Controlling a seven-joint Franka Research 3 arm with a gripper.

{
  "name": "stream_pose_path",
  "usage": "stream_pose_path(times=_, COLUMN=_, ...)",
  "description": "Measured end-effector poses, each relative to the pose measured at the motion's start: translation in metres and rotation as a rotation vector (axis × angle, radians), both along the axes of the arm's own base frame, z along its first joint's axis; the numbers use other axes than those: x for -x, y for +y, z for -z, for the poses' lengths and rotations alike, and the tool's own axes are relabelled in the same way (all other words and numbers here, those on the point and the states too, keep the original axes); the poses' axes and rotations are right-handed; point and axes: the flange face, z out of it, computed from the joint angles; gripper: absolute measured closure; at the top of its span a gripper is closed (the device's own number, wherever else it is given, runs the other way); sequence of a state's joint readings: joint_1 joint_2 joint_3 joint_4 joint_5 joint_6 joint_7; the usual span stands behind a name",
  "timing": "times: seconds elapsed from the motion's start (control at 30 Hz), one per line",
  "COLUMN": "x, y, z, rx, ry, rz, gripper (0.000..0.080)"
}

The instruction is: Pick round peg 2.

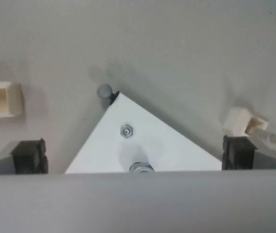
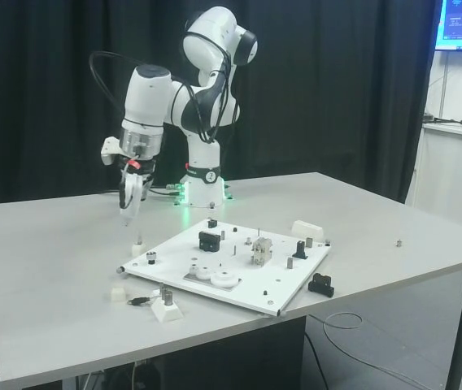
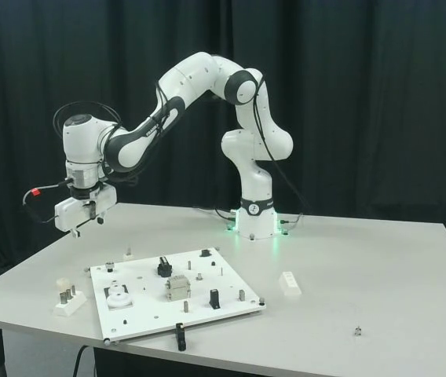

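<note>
A short upright grey round peg point(image 2: 137, 241) point(image 3: 128, 252) stands at the far left corner of the white board point(image 2: 296, 280) point(image 3: 231, 302). In the wrist view its top point(image 1: 141, 168) shows just past the hand's edge, near a nut point(image 1: 126, 130) on the board corner point(image 1: 143, 145). My gripper point(image 2: 127, 213) point(image 3: 87, 226) point(image 1: 134, 154) hangs open well above this corner, pointing down. Its black fingertips point(image 1: 29, 156) stand wide apart on either side of the corner with nothing between them.
The board carries several black and grey fixtures point(image 2: 209, 240) and white gears point(image 2: 224, 280). A white holder with pegs point(image 2: 166, 307) point(image 3: 69, 301) point(image 1: 247, 124) and a small white block point(image 2: 117, 293) point(image 1: 1, 99) lie off its left side. A black clip point(image 2: 322, 283) lies at its front.
</note>
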State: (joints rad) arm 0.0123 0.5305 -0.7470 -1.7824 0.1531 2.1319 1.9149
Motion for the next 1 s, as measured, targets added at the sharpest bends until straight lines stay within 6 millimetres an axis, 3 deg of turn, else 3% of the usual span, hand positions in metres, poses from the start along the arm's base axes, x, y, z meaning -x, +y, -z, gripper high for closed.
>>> stream_pose_path(times=0.63, x=0.011, y=-0.015, z=-0.001, rx=-0.05, ry=0.043, rz=-0.29, gripper=0.0003)
stream_pose_path(times=1.0, x=0.011, y=-0.016, z=-0.002, rx=-0.116, ry=0.077, rz=-0.665, gripper=0.0003)
